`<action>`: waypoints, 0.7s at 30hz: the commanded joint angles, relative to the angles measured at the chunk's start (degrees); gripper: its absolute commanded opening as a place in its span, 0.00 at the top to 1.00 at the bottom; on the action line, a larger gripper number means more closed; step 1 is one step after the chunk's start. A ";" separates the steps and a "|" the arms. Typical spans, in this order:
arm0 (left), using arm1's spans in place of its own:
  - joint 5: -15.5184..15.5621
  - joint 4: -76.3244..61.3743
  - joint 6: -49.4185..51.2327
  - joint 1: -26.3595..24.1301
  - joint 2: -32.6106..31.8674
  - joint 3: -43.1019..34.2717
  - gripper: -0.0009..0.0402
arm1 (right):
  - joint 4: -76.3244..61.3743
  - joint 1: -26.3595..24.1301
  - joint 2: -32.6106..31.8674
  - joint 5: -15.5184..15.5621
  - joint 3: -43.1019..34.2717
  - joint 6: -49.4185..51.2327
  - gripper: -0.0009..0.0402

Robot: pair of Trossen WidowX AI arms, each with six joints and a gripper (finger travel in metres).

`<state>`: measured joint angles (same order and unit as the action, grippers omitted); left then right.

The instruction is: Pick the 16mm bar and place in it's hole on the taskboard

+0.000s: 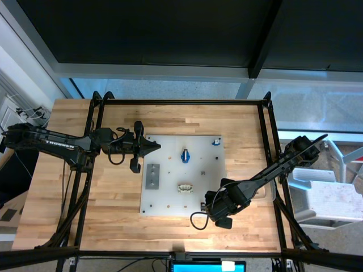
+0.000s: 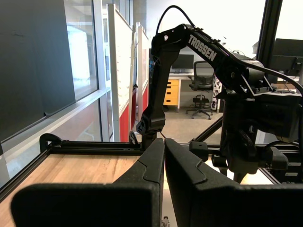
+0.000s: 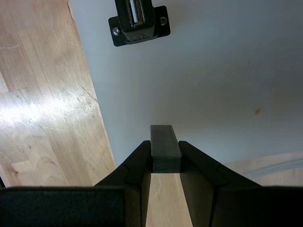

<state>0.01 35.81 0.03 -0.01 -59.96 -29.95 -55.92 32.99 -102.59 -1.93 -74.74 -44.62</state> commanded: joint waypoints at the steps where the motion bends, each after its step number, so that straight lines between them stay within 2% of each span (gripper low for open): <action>1: 0.00 0.02 0.00 0.02 -0.02 0.00 0.98 | -0.07 0.00 -0.07 0.07 0.04 0.00 0.93; 11: 0.00 0.02 0.00 0.00 -0.02 0.00 0.98 | -0.11 -0.02 -0.07 0.07 0.04 -0.11 0.77; 21: 0.00 0.02 -0.02 0.02 -0.02 0.00 0.98 | -0.46 -0.11 0.11 0.04 -0.15 -0.07 0.68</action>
